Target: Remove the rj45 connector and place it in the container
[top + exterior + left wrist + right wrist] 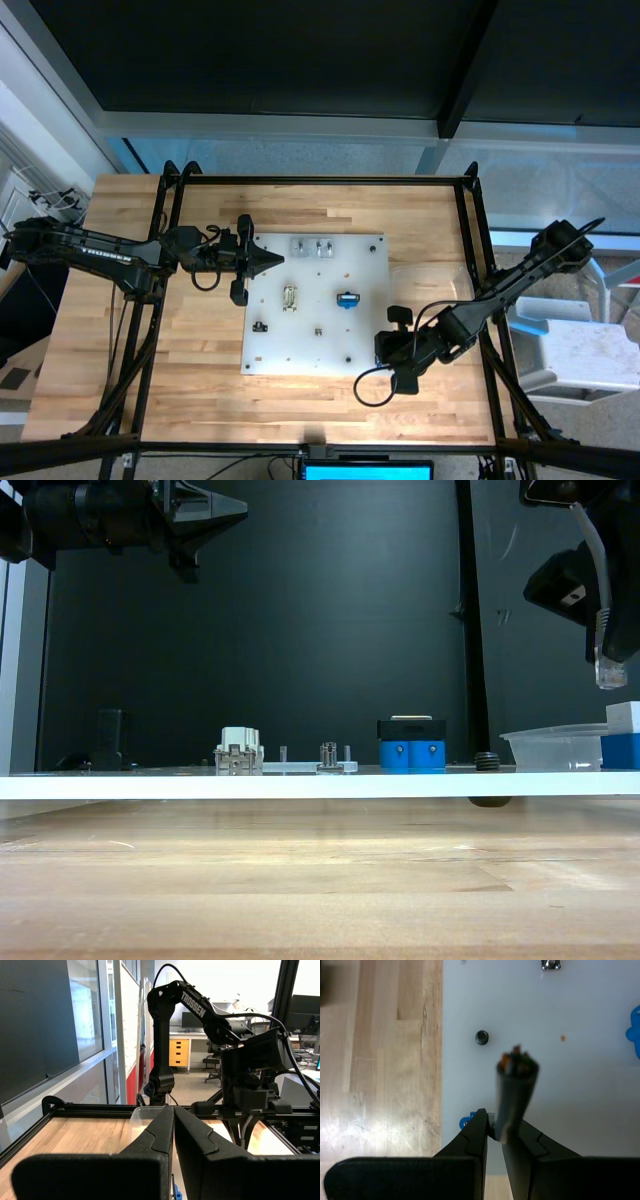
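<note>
While the light wooden table (150, 340) lies under everything, a flat white square board (300, 345) sits on its middle. Two long black robot arms reach in over it. The left arm (90, 250) comes from the left side and the right arm (520, 275) from the right. White letters on the right arm spell TROSSEN, easy to read in the left wrist view.

A shallow clear plastic container (555, 742) with rounded corners lies on the table just beside the board's right edge.

The left gripper (272, 260) hangs high over the board's left edge and points to the right. Its two fingers are pressed together with nothing between them.

The right gripper (383, 350) is up in the air over the board's near right corner. Its fingers are squeezed tight on the rj45 connector (611, 668), a small clear plastic plug on a short grey cable.

A little blue block (410, 752) with a black top stands on the board.

Seen from the low view, the plug hangs with its long side almost straight up and down, and its tip points down. It touches nothing under it. It is not in the container; it hangs higher than the container and a bit to its right. In the right wrist view, the grey cable sticks out past the fingertips, and tiny orange and green wires show at its end.
</note>
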